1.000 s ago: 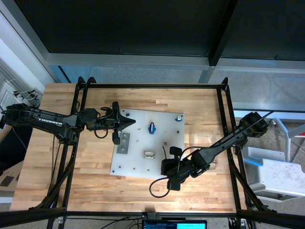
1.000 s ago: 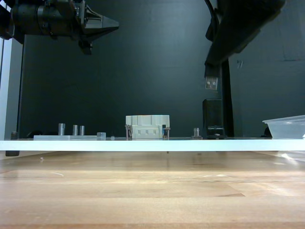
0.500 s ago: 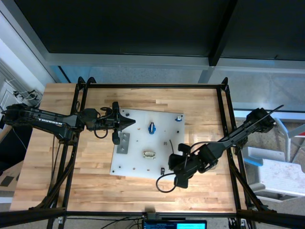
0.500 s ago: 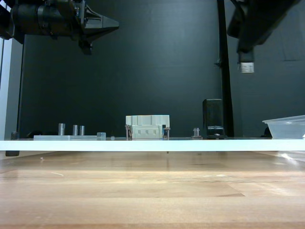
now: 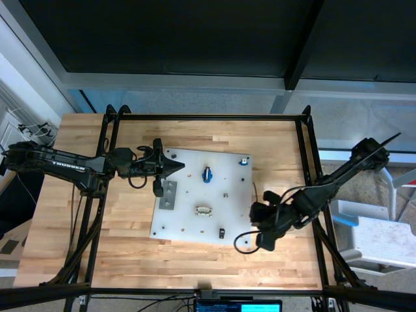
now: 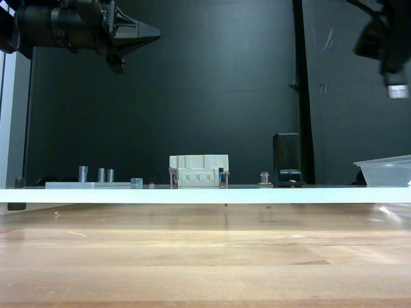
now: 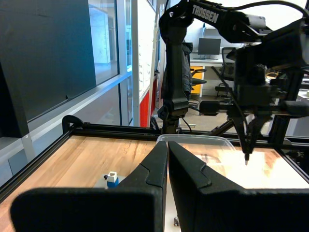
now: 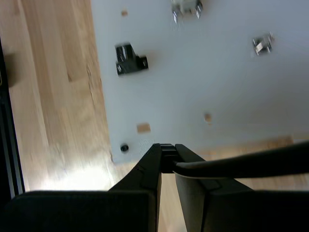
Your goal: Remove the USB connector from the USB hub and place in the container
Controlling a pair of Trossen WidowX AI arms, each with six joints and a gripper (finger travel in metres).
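Right gripper (image 8: 166, 157) is clamped down tight on the USB connector (image 8: 241, 162), up in the air just off the board's (image 5: 188, 221) 4 o'clock edge. Its plug dangles well above the container (image 6: 385, 170). USB hub (image 5: 221, 233) sits on the board around 5 o'clock. Left gripper (image 5: 179, 166) is pinched together on nothing, hovering over the 10 o'clock side.

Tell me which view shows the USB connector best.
The right wrist view: close up, the right gripper, off the board's right edge, is shut on the USB connector. The low view shows only its metal plug, the high view a thin line. The left wrist view, from the shut left gripper at the board's left, shows it small.
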